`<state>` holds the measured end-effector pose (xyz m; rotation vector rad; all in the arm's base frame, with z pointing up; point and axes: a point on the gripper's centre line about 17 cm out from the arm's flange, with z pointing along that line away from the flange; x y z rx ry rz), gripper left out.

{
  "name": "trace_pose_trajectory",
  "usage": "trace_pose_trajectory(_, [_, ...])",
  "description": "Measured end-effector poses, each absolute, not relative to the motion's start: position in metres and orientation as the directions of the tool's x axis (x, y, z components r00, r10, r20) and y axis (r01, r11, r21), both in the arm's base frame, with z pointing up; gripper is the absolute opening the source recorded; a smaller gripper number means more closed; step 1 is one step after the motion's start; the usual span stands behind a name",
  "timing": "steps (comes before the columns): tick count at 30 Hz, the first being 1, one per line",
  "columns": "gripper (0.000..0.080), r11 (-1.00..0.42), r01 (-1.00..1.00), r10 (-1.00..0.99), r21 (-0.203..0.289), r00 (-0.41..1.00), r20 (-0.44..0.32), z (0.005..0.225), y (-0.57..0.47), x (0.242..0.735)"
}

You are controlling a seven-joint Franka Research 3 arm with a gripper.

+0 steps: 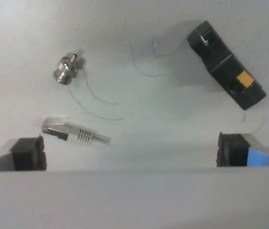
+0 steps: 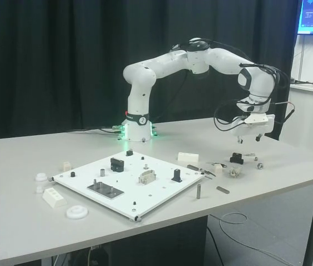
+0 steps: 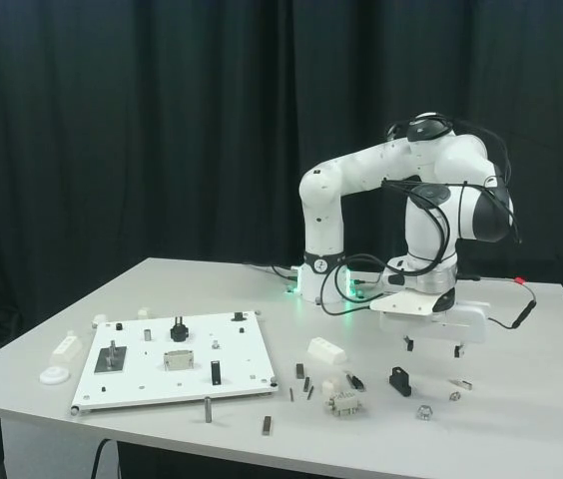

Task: Remove round peg 4.

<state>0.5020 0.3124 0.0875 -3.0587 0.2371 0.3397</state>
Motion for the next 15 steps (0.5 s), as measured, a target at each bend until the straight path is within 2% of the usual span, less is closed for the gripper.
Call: trace_pose_trajectory(15, [0.08, -0.988, -0.149, -0.137, -0.044, 0.967, -0.214, 0.0904, 0.3095, 0.5121])
